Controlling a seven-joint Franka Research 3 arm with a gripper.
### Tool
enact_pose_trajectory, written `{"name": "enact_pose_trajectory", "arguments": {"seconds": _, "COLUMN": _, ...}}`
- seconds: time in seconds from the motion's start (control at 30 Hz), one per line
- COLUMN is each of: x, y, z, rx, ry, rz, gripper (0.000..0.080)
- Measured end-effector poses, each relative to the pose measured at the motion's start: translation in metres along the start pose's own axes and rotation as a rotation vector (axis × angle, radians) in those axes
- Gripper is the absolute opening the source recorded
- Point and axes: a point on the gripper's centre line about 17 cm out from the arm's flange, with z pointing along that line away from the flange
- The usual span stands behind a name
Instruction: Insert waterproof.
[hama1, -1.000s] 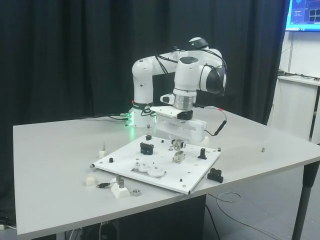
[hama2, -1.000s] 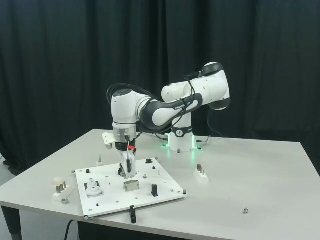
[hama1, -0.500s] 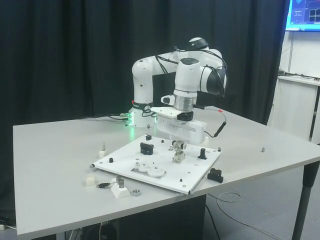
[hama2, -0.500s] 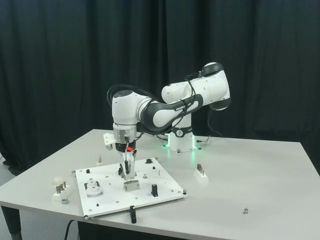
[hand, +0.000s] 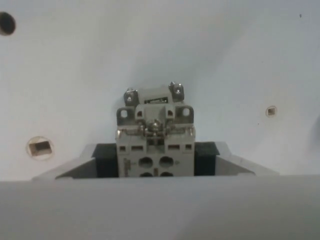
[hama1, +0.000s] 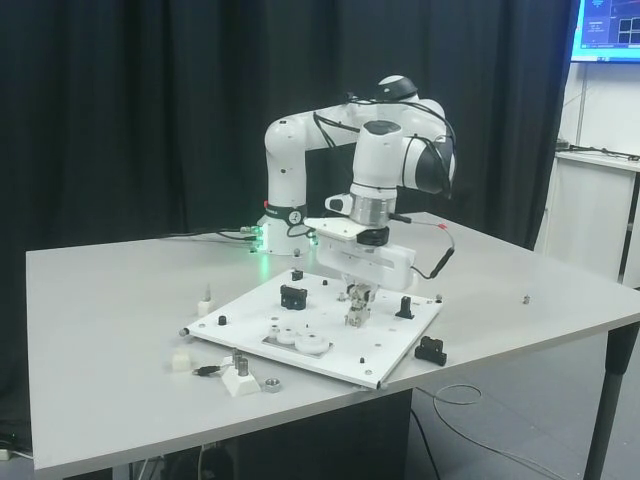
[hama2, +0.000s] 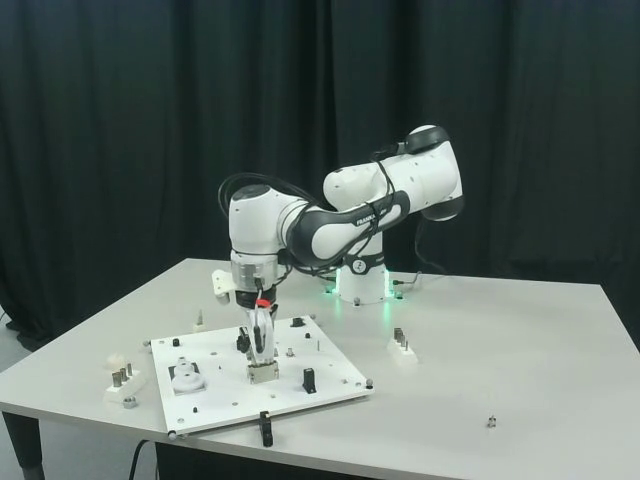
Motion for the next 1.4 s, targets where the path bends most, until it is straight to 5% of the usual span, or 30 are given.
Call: {"name": "enact_pose_trajectory", "arguments": {"seconds": 1.4, "x": -0.0001, "y": 0.0043, "z": 0.0085, "rx": 0.019, "ry": 0.029, "rz": -0.011, "gripper": 0.0310}}
